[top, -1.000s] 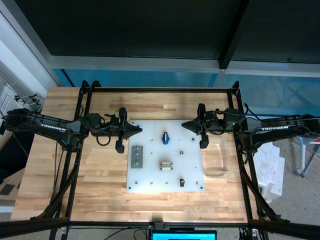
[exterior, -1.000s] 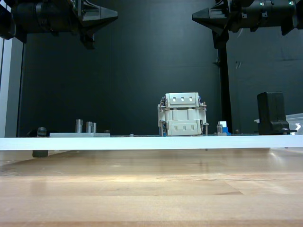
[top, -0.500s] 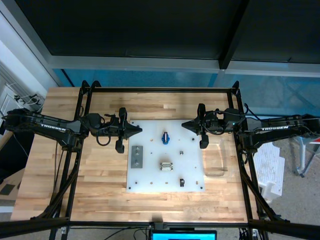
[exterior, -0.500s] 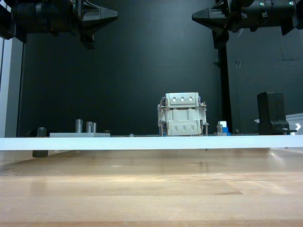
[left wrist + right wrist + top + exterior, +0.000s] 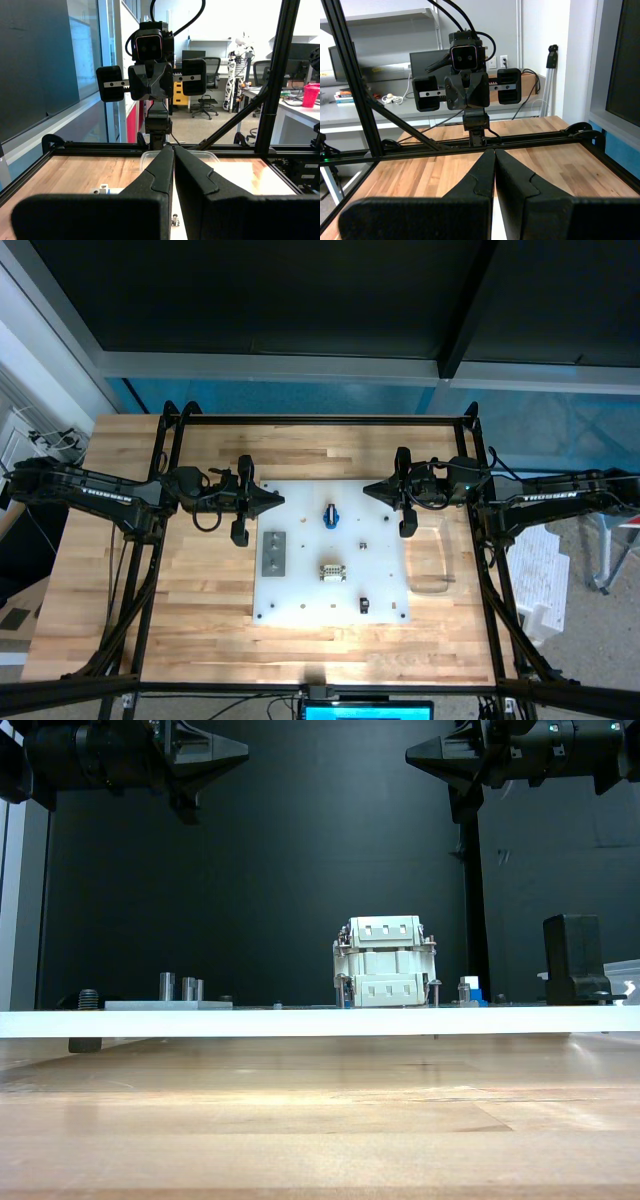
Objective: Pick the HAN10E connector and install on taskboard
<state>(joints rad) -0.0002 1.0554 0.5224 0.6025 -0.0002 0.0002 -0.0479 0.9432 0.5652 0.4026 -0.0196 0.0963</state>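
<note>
Two sets of jaws, both pressed tight together, nothing held. At far-left corner of taskboard (image 5: 300, 595), high above it: left gripper (image 5: 277, 497), tips pointing right. At far-right corner, same height: right gripper (image 5: 368, 490), tips pointing left, well apart from its twin. HAN10E connector (image 5: 333, 572) stands upright on taskboard near middle, clear of both grippers. Grey metal block (image 5: 273, 553) left of connector, blue part (image 5: 331, 513) beyond it, black fitting (image 5: 365, 604) near-right. Clear tray (image 5: 432, 560) lies beside taskboard's right edge on wooden table (image 5: 180, 620).
</note>
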